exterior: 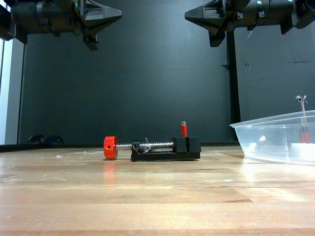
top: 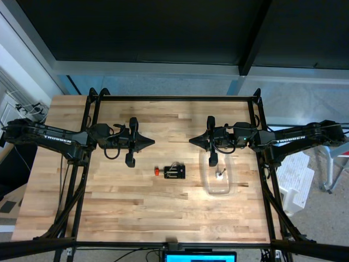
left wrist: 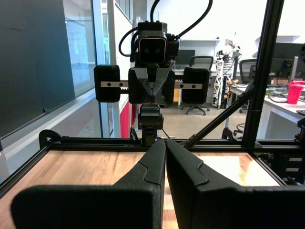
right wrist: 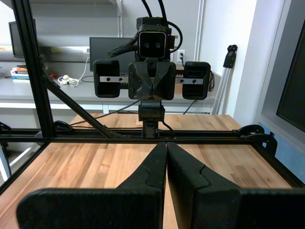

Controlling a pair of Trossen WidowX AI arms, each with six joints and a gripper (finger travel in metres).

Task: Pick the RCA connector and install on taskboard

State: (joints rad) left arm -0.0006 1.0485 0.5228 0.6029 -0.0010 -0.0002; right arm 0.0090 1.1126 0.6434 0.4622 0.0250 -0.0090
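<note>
Jaws: both pairs clenched tip to tip, grasping nothing.

Item 1, left gripper (top: pixel 151 142): hangs high above the table (top: pixel 109 207), pointing inward. It lies at 10 o'clock from the board and well apart from it. Its own wrist view shows the tips meeting.

Item 2, board (top: pixel 175 172): a small black block lying flat near the table's middle. The red knob (top: pixel 156 171) is at its 9 o'clock end, with a silvery screw between knob and block. A short red post (exterior: pixel 183 129) stands upright on top. No plug can be seen fitted to it.

Item 3, right gripper (top: pixel 191 141): also high and pointing inward. It lies at 1 o'clock from the board and 11 o'clock from the tray.

Item 4, clear tray (top: pixel 210 188): at 3 o'clock from the board, near it but apart. It holds the plug (top: pixel 222 172), which is slim and dark with a silvery tip. The plug stands upright just beside a small white cube (top: pixel 218 176), and its tip rises above the tray rim in the low view.

Status: no step appears done. Judged outstanding are the reach into the tray, the grasp, the lift, the carry toward 9 o'clock, and seating the plug on the board. The right gripper is the nearer one.
</note>
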